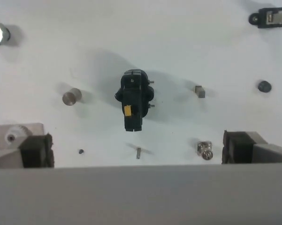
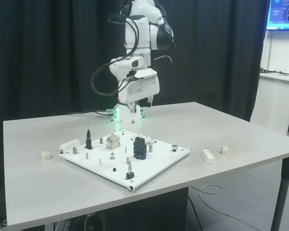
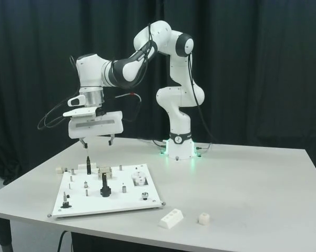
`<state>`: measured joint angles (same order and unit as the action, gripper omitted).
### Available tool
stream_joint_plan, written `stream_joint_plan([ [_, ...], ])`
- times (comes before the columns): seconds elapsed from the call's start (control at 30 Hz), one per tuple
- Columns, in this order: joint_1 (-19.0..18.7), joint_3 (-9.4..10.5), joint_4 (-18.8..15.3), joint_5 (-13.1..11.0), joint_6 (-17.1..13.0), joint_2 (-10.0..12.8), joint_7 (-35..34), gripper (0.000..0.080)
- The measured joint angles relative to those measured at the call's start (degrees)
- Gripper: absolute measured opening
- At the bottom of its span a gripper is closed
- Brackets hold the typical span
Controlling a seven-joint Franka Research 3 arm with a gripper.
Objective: Remove D-SUB.
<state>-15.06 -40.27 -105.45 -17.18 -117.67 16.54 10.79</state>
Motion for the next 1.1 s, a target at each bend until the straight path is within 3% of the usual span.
stream_joint_plan([
  [0.7,0.9,0.38,0.7,-3.4,-0.1,7.7,10.1,0.0800],
  [1.1,3.6,3.39,0.2,-4.9,-0.1,11.4,13.2,0.0800],
])
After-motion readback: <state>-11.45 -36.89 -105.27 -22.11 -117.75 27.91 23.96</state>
